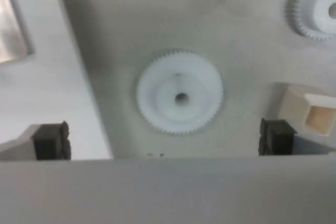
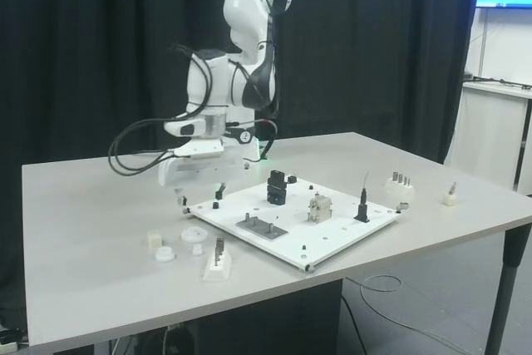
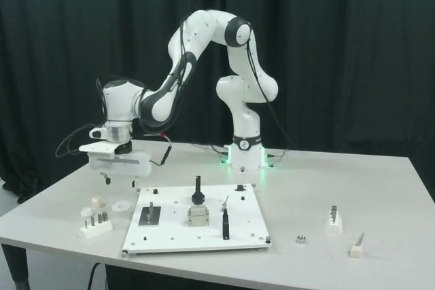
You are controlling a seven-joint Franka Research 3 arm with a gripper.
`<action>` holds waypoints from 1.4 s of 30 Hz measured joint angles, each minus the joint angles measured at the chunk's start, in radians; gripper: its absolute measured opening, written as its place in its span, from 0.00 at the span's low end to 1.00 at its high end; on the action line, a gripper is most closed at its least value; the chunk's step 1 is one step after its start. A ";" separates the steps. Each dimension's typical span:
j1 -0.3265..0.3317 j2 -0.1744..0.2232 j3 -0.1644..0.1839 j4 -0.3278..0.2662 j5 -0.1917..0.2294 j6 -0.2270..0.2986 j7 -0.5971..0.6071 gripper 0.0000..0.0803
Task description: Pick large gear.
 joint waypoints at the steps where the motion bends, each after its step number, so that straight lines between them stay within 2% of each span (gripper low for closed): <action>1: -0.004 0.007 0.000 0.003 0.014 0.000 -0.014 1.00; 8: -0.026 0.063 0.000 0.033 0.098 0.001 -0.107 1.00; 14: -0.035 0.113 0.000 0.062 0.140 0.001 -0.147 1.00; 24: -0.040 0.167 0.001 0.090 0.158 0.001 -0.162 1.00; 31: -0.040 0.178 0.003 0.093 0.162 0.000 -0.163 1.00; 42: -0.041 0.193 0.002 0.093 0.198 0.001 -0.156 1.00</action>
